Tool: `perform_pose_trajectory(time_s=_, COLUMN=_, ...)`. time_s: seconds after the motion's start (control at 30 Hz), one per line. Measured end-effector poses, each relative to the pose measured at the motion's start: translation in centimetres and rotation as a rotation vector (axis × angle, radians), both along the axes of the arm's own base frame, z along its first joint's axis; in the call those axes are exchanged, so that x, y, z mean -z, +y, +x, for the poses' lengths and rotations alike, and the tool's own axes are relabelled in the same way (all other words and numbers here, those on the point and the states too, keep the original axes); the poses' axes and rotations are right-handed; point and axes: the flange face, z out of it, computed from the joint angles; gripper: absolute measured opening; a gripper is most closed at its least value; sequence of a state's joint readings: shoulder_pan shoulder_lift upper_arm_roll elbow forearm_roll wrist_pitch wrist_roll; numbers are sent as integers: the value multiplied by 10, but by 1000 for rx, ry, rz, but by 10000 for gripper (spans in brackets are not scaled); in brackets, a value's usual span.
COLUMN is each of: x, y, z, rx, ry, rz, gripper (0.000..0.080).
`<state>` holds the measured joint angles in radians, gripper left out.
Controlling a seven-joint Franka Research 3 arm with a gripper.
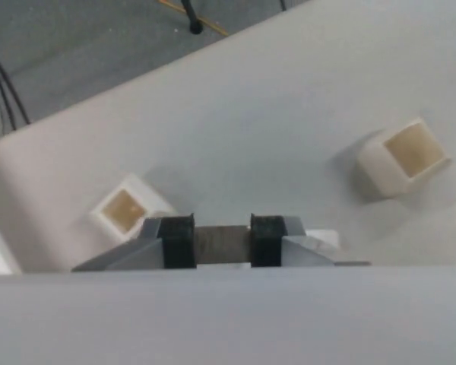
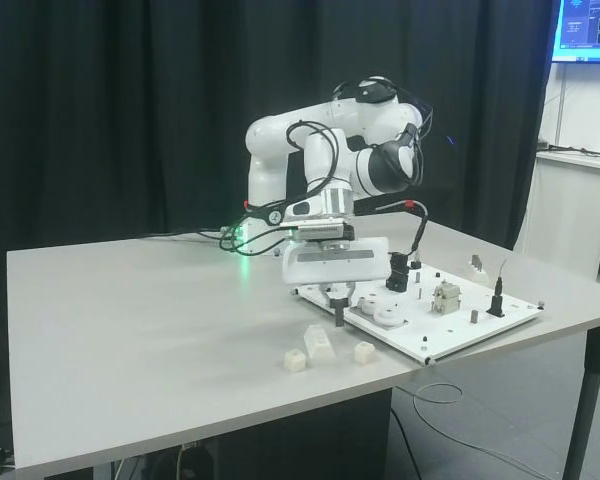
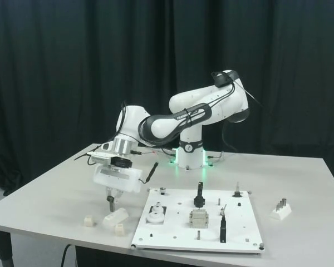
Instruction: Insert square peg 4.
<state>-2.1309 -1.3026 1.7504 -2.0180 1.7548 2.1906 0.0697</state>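
So, quick rundown of the table:

Arm: the white Franka arm (image 3: 183, 119) reaches out over the near-left part of the grey table (image 2: 130, 320), wrist pointing down.

Gripper: the gripper (image 1: 222, 242) hangs just above the small white pieces — the black fingertips (image 1: 177, 239) are set narrow, with a grey thing between them. Looks like the square peg (image 1: 222, 245), but I can't tell for sure, and I can't tell if the pads actually touch it.

Peg direction: from the room views a thin dark stub (image 2: 340, 316) sticks straight down out of the gripper, so its long axis is upright. Its tip sits just above the wedge-shaped block, apart from it as far as I can see.

Loose white pieces: three. Two small cube blocks, each with a square opening facing up — cube one (image 1: 124, 210) and cube two (image 1: 403, 157) — plus one bigger wedge-shaped block (image 2: 320, 344) between them.

Spacing: the cubes sit well apart from each other, on either side of the gripper in the wrist view.

Board: one white assembly board (image 2: 460, 325) lies beside the blocks, to the arm's side of them. It carries round white discs (image 2: 378, 306), a few black upright posts (image 3: 199, 196) and a small grey fixture (image 2: 445, 297).

Extras: one small white holder (image 3: 281, 209) with two pins stands alone, far from the gripper.

In the way: nothing sits between the gripper and the blocks — the board edge is just near.
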Motion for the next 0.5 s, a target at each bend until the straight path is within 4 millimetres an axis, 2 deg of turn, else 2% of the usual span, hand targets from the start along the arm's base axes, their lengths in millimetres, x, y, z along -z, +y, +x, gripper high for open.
perform_pose_trajectory(time_s=0.27, x=-3, y=19, z=12, rx=-8, ry=-2, rz=36, gripper=153)
perform_pose_trajectory(time_s=0.5, x=-7, y=42, z=25, rx=-21, ry=6, rz=68, gripper=153)
